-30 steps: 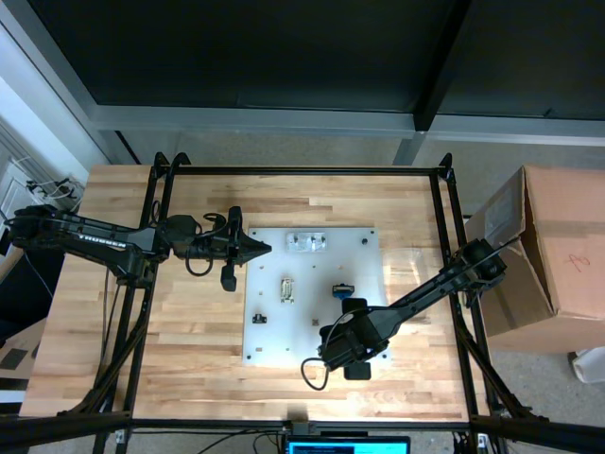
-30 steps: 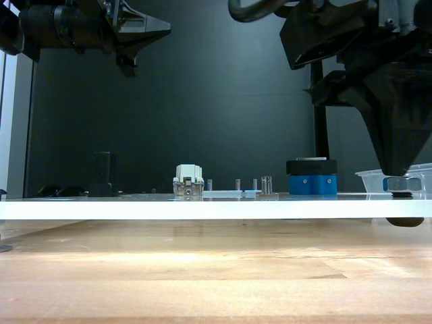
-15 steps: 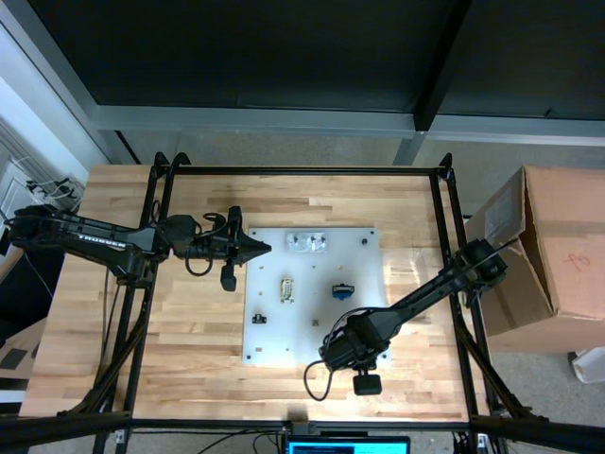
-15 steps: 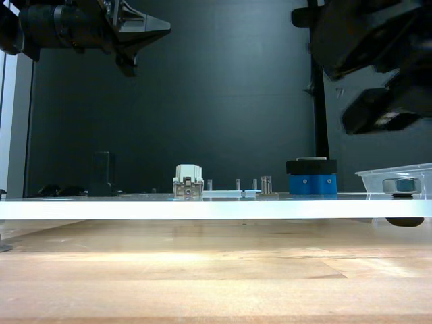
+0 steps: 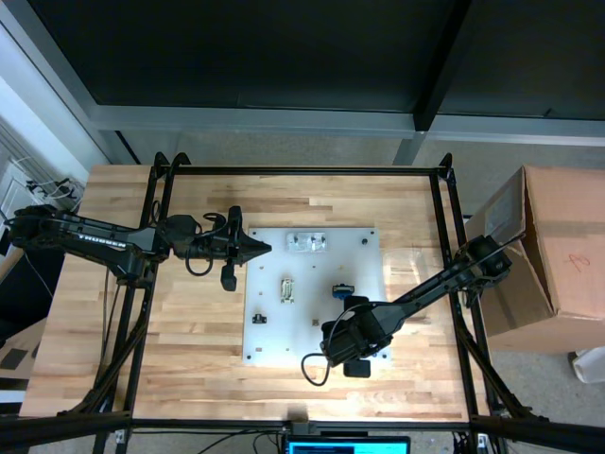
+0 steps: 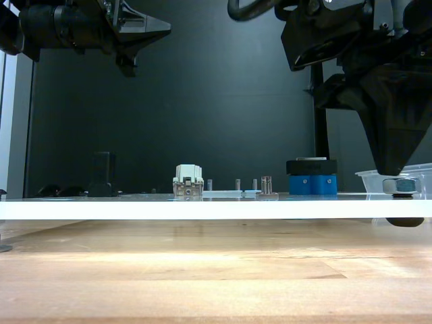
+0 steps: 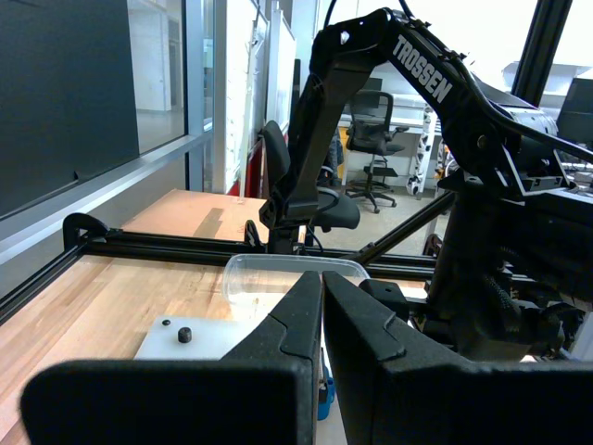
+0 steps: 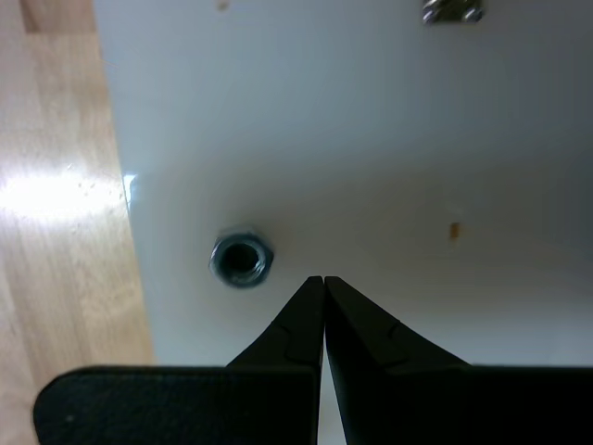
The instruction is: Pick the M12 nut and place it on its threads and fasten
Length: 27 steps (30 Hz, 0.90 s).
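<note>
The nut [image 8: 241,259] sat on its stud [image 6: 403,194] at the lower right of the low view. It lay flat with its bore upward and a sliver of black showing beneath it. In the high view the right arm hid it.

The right gripper [image 6: 393,172] hung just above the nut, its fingers [image 8: 296,324] pressed together on nothing. In the right wrist view the nut lay clear of the tips, off toward the side where the board [image 8: 371,139] gives way to wood.

The stud's axis stood upright, so any turning would likely go about that line. To grasp the nut, the fingers would probably need to part and shift toward the board's edge.

The left gripper [image 5: 263,248] hovered at the board's left edge, also closed and empty. It was well apart from the nut, so the right arm was much the nearer.
</note>
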### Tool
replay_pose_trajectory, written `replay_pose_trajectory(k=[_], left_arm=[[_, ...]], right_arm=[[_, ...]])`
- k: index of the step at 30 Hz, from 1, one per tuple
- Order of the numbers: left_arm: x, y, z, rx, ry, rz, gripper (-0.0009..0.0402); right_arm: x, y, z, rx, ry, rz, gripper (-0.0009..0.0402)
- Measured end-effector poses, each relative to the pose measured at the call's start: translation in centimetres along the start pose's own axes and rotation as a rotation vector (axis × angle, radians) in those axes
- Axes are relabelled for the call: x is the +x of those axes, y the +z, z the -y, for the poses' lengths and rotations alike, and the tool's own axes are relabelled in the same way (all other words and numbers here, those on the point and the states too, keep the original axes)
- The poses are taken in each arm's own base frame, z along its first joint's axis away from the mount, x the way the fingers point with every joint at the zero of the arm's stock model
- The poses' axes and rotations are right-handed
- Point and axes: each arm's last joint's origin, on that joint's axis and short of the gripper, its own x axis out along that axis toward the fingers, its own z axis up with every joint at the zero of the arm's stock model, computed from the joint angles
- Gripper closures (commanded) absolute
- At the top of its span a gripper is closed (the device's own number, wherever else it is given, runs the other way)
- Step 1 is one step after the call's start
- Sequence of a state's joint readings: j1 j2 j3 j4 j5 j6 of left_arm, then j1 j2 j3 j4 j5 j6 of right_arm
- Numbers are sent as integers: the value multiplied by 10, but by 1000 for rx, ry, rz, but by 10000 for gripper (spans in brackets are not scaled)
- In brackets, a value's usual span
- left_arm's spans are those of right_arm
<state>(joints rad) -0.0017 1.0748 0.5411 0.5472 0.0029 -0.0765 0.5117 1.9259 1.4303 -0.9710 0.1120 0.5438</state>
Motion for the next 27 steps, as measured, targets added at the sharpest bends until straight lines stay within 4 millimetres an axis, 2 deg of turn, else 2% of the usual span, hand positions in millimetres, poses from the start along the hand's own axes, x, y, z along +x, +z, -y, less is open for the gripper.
replay_pose_trajectory(k=[15, 19, 21, 27], left_arm=[[0, 0, 0, 0, 0, 0, 393], [0, 0, 0, 0, 0, 0, 393], [0, 0, 0, 0, 0, 0, 393], [0, 0, 0, 0, 0, -1, 393]], right_arm=[[7, -3, -4, -10, 29, 17, 393], [6, -5, -9, -63, 230, -86, 393], [5, -7, -11, -73, 269, -120, 393], [5, -5, -6, -61, 136, -54, 393]])
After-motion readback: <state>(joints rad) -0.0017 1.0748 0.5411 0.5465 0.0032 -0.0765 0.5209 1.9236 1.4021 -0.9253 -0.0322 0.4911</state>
